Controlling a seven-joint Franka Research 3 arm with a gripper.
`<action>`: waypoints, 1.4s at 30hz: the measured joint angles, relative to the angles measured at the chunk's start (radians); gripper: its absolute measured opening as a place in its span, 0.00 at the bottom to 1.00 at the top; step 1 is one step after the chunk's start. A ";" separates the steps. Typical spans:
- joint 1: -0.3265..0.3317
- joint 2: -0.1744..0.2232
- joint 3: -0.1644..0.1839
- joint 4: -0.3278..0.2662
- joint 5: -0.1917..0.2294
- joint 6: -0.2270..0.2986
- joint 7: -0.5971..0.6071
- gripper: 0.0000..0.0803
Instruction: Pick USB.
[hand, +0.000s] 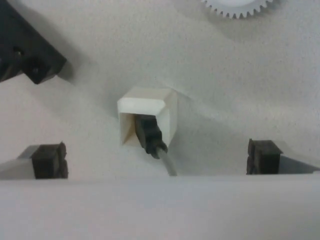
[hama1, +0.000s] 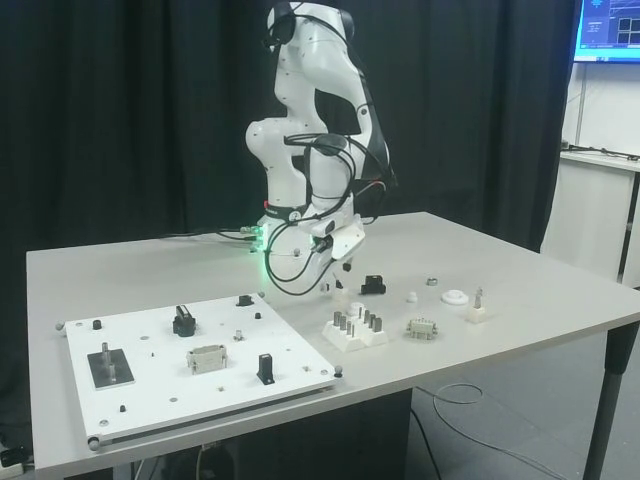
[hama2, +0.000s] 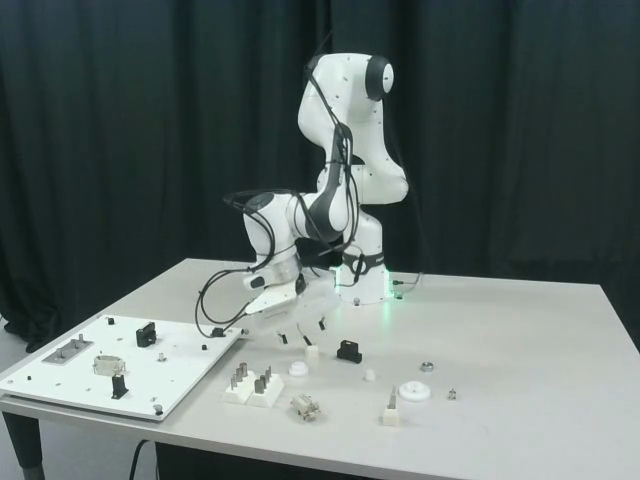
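Observation:
In the wrist view, the USB plug (hand: 149, 132) is black with a grey cable and stands in a small white holder block (hand: 150, 107) on the grey table. My gripper (hand: 156, 159) hangs just above it, open, with one black fingertip (hand: 49, 161) on each side and the plug midway between them. Nothing is held. From the second room view the gripper (hama2: 303, 335) hovers low over the white holder (hama2: 311, 351). The first room view shows the gripper (hama1: 335, 283) low over the table, right of the white board.
A black part (hand: 27, 50) (hama2: 348, 351) lies close to the holder, and a white gear (hand: 240, 7) (hama2: 413, 391) lies farther off. A white peg block (hama1: 353, 328), a small connector (hama1: 421, 328) and the white assembly board (hama1: 190, 360) are nearby.

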 joint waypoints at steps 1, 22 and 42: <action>0.001 0.002 0.000 0.000 0.000 0.002 -0.002 1.00; 0.007 0.026 0.000 0.000 0.009 0.007 -0.003 0.25; 0.007 -0.040 -0.031 0.019 -0.002 -0.119 -0.001 0.09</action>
